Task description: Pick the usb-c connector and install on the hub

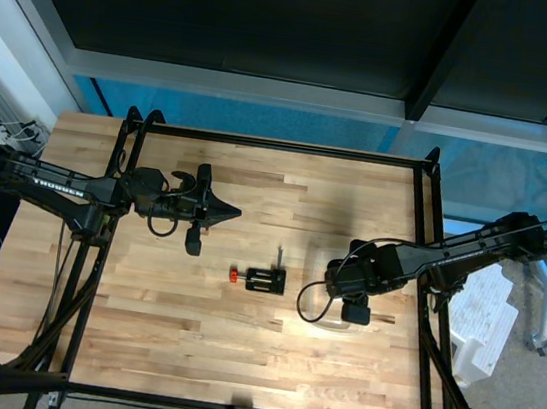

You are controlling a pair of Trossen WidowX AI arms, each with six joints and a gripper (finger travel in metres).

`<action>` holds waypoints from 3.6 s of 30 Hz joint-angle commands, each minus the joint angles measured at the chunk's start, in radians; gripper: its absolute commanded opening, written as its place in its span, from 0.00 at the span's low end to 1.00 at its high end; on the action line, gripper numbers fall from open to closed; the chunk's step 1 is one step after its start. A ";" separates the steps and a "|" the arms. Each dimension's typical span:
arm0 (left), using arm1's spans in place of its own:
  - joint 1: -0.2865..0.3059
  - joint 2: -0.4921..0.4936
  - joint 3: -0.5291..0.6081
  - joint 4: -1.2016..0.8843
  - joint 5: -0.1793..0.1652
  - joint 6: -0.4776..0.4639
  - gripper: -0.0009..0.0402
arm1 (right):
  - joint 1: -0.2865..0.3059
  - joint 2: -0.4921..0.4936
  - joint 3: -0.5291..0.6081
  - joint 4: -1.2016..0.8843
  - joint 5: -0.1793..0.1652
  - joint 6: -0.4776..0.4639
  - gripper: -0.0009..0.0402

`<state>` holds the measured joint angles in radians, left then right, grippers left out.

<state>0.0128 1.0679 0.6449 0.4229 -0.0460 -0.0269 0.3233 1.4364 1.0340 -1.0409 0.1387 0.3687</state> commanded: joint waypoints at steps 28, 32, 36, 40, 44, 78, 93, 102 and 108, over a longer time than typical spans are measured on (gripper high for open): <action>0.000 0.000 0.000 0.000 0.000 0.000 0.02 | 0.009 0.041 -0.145 0.226 0.000 0.010 0.43; 0.000 0.000 0.000 0.000 0.000 0.000 0.02 | 0.008 0.053 -0.149 0.251 0.000 0.008 0.43; 0.000 0.000 0.000 0.000 0.000 0.000 0.02 | 0.008 0.059 -0.150 0.251 0.000 0.009 0.43; 0.000 0.000 0.000 0.000 0.000 0.000 0.02 | 0.008 0.059 -0.151 0.251 0.000 0.009 0.43; 0.000 0.000 0.000 0.000 0.000 0.000 0.02 | 0.009 0.059 -0.151 0.251 0.000 0.012 0.43; 0.000 0.000 0.000 0.000 0.000 0.000 0.02 | 0.008 0.058 -0.151 0.252 -0.008 0.009 0.08; 0.000 0.000 0.000 0.000 0.000 0.000 0.02 | 0.008 0.057 -0.151 0.250 -0.008 0.008 0.02; 0.000 0.000 0.000 0.000 0.000 0.000 0.02 | 0.007 0.039 -0.144 0.233 -0.008 0.008 0.02; 0.000 0.000 0.000 0.000 0.000 0.000 0.02 | 0.006 0.017 -0.124 0.201 -0.008 0.007 0.02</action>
<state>0.0128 1.0679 0.6449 0.4229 -0.0460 -0.0273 0.3290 1.4586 0.9024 -0.8288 0.1303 0.3759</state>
